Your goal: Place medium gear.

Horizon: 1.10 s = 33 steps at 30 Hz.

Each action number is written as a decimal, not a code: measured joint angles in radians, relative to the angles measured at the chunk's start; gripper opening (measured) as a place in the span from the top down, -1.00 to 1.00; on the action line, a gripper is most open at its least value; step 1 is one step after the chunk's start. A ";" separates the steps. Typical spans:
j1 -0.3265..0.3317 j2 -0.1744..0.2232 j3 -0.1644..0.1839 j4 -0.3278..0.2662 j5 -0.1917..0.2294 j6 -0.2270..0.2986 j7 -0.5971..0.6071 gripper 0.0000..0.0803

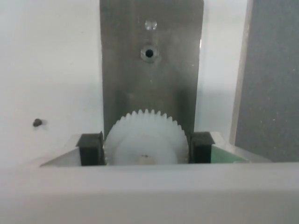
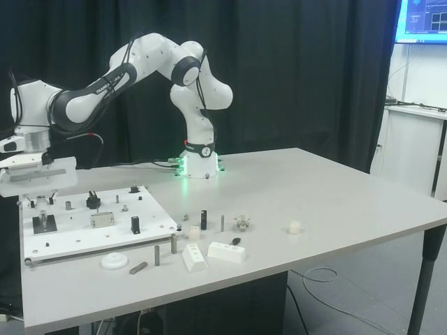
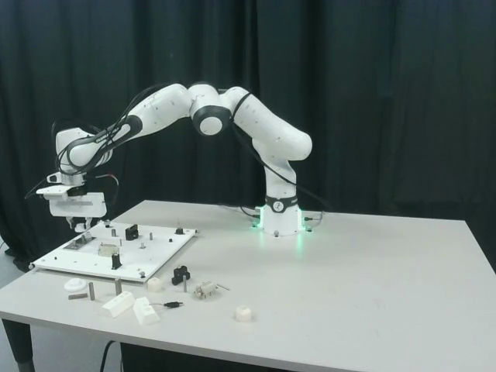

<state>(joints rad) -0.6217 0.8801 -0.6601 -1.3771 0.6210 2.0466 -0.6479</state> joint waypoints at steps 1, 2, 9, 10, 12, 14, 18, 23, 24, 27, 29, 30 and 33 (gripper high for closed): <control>0.000 -0.002 -0.001 0.000 0.000 -0.002 0.000 0.02; 0.001 -0.004 -0.002 0.000 -0.001 -0.005 0.000 0.02; 0.001 -0.013 -0.004 0.000 -0.005 -0.013 0.000 0.02; 0.001 -0.013 -0.004 0.000 -0.005 -0.013 0.000 0.02; 0.001 -0.014 -0.004 0.000 -0.005 -0.013 0.000 0.02; 0.001 -0.014 -0.005 0.000 -0.005 -0.013 0.000 0.02; 0.001 -0.014 -0.005 0.000 -0.005 -0.013 0.000 0.02; 0.002 -0.014 -0.005 0.000 -0.005 -0.014 0.000 0.02; 0.002 -0.014 -0.005 0.000 -0.005 -0.014 0.000 0.02; 0.003 -0.014 -0.005 0.001 -0.005 -0.015 0.000 0.02; 0.004 -0.014 -0.005 0.001 -0.005 -0.015 0.001 0.02; 0.004 -0.014 -0.005 0.001 -0.005 -0.015 0.001 0.02; 0.006 -0.014 -0.005 0.002 -0.005 -0.015 0.002 0.02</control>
<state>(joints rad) -0.6159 0.8662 -0.6648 -1.3750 0.6163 2.0312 -0.6462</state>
